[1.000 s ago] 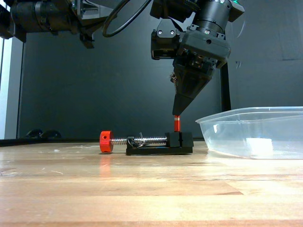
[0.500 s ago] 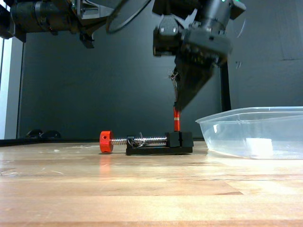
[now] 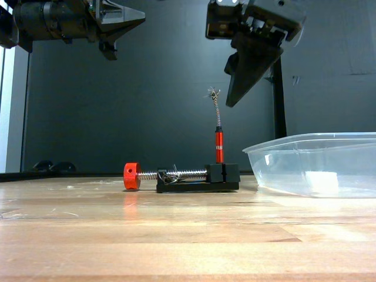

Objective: Pick the RCA connector and install on taskboard

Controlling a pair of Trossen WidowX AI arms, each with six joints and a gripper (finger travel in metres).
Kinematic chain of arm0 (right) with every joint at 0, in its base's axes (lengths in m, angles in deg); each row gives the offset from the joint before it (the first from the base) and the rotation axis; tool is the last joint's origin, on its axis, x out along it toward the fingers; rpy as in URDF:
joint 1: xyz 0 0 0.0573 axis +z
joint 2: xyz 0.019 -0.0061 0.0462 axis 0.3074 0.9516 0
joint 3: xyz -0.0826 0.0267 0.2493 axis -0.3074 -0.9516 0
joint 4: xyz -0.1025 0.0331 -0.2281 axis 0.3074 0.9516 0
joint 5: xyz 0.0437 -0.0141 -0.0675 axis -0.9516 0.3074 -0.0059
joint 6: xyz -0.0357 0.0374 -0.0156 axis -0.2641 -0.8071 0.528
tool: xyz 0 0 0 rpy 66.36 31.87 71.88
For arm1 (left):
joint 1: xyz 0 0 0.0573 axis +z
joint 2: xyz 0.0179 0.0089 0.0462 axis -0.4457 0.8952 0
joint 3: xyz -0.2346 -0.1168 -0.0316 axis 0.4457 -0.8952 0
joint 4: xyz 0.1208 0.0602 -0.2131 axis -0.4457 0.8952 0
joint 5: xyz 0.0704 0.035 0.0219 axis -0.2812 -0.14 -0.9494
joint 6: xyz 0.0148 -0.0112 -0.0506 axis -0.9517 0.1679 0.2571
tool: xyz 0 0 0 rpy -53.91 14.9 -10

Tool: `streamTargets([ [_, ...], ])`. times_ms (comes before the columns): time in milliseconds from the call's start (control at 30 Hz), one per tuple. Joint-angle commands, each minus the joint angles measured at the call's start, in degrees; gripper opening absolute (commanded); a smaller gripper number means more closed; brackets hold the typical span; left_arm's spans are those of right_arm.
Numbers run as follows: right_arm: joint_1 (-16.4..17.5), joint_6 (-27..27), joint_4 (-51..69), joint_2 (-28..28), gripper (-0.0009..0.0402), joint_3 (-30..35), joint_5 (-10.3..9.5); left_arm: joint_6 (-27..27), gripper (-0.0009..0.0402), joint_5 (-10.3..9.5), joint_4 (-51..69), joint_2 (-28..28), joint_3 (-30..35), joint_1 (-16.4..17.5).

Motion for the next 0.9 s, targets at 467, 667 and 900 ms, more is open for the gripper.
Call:
streamTargets([
  [467,-0.02,2.86,-1.33,-6.71,0.0143,-3.72,0.0,-0.02,0.0,0.0,-0.02,0.02,0.02,0.0],
  [667,-0.11,3.93,-10.01,-14.08,0.0025,-9.22,-0.04,-0.02,0.0,0.0,-0.02,0.02,0.02,0.02],
  [900,-0.85,5.2,-24.17,-23.41,0.0,-18.86,-0.02,0.0,0.0,0.0,-0.02,0.02,0.02,0.02],
])
